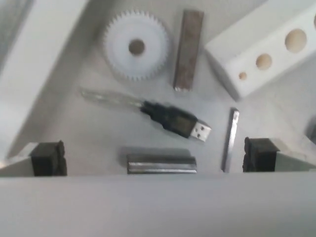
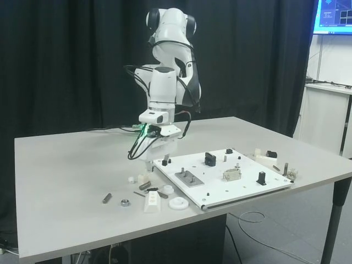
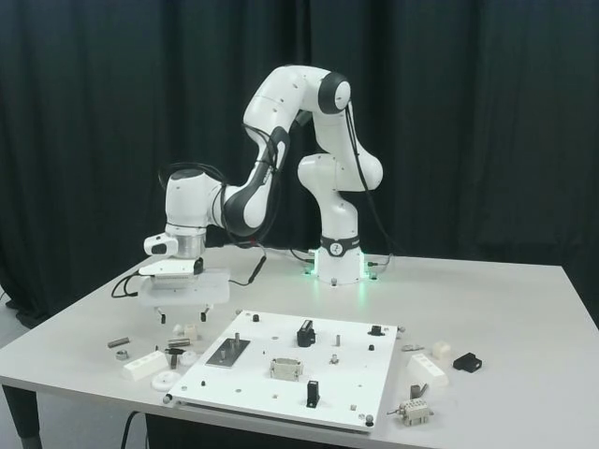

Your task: Remove square peg 2.

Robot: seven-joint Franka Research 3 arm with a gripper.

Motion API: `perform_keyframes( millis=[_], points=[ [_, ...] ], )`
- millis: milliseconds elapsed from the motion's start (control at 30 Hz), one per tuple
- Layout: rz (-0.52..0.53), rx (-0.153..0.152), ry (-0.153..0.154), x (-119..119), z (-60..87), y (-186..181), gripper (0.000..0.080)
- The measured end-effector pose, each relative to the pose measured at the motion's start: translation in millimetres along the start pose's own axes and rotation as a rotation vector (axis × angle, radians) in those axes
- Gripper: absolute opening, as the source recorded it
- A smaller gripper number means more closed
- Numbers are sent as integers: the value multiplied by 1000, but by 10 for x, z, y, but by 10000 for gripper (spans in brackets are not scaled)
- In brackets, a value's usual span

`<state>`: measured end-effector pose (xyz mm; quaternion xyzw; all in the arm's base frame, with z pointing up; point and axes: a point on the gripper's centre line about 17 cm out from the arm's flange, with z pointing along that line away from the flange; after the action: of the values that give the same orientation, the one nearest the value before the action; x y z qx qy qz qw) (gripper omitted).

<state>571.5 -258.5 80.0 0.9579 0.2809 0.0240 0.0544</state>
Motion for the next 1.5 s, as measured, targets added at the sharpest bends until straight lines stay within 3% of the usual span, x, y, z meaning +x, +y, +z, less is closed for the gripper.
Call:
perform_keyframes(
  millis=[367,700,800,1033,1267,1500],
  points=[
    [63,20,23,292,-223,-193,800],
    [122,78,21,559,-476,-568,800],
    [142,98,15,639,-544,-712,800],
    [326,133,-15,799,-669,-1041,800],
    [401,147,-32,1000,-728,-1402,800],
    [468,147,-69,1132,-699,-1790,800]
  ],
)
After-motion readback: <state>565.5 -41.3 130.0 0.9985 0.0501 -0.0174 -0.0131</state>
